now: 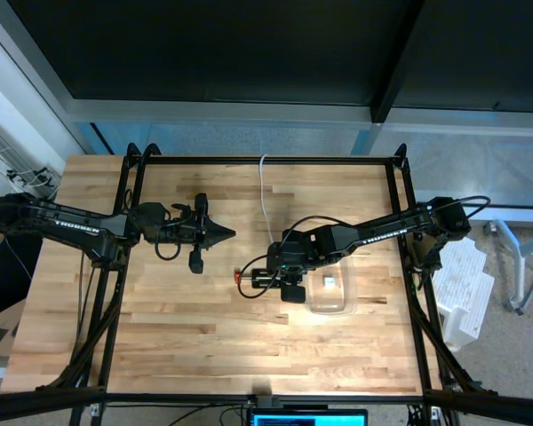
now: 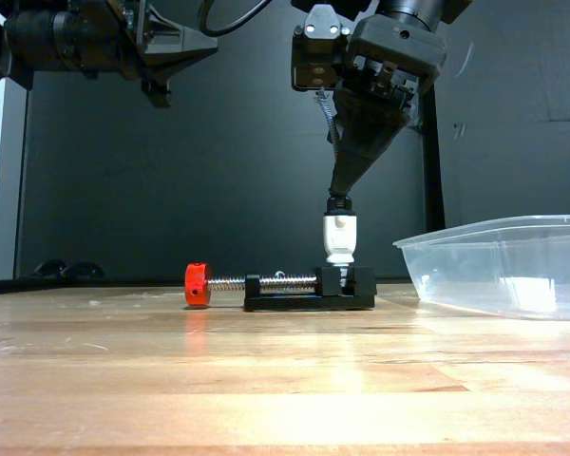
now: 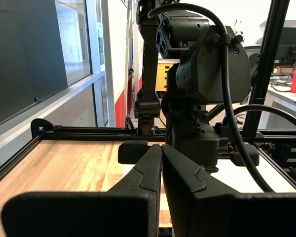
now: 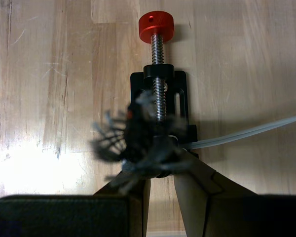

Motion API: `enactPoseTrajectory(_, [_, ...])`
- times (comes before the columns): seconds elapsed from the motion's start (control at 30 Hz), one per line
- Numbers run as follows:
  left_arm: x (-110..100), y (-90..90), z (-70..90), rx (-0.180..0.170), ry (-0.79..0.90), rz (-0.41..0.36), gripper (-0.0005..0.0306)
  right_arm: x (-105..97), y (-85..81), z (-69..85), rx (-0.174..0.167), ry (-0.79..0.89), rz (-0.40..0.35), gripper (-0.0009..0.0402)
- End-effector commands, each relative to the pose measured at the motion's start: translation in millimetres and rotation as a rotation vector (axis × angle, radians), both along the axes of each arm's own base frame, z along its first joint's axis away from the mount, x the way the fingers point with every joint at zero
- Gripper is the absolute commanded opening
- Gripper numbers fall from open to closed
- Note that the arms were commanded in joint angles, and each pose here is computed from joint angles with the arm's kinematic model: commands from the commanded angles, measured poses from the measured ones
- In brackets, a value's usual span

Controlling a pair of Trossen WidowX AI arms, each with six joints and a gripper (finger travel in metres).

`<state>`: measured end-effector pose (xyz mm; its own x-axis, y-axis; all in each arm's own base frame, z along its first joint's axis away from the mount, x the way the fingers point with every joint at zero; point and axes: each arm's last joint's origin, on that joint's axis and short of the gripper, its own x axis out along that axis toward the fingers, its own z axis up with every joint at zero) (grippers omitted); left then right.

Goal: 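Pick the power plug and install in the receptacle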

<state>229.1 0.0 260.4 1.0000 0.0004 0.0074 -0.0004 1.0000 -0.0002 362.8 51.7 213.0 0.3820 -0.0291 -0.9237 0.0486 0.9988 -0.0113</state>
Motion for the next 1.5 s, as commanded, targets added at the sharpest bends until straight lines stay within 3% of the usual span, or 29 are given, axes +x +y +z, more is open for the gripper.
enactPoseTrajectory(0.03, [0, 0.0, 0.2, 0.000, -0.001, 0.000, 0.0000, -1, 0.0, 0.3, -0.001, -0.003, 0.000, 0.0002])
enactPoseTrajectory(0.63, [0, 0.0, 0.4, 0.000, -0.003, 0.000, 0.0000, -3, -0.5, 23.2, 0.006, -0.056, 0.003, 0.0143])
enactPoseTrajectory(0.9, [0, 0.0, 0.2, 0.000, -0.001, 0.000, 0.0000, -14, -1.1, 49.7, 0.010, -0.073, 0.002, 0.0191])
enactPoseTrajectory(1.07, [0, 0.0, 0.2, 0.000, -0.001, 0.000, 0.0000, -26, -2.1, 68.2, 0.021, -0.108, -0.008, 0.0194])
enactPoseTrajectory(1.3, [0, 0.1, 0.2, 0.000, -0.001, 0.000, 0.0000, -32, -0.8, 70.3, 0.011, -0.082, -0.005, 0.0180])
enactPoseTrajectory(1.5, [0, 0.0, 0.1, 0.000, 0.000, 0.000, 0.0000, -48, -4.7, 82.0, 0.016, -0.204, 0.012, 0.0136])
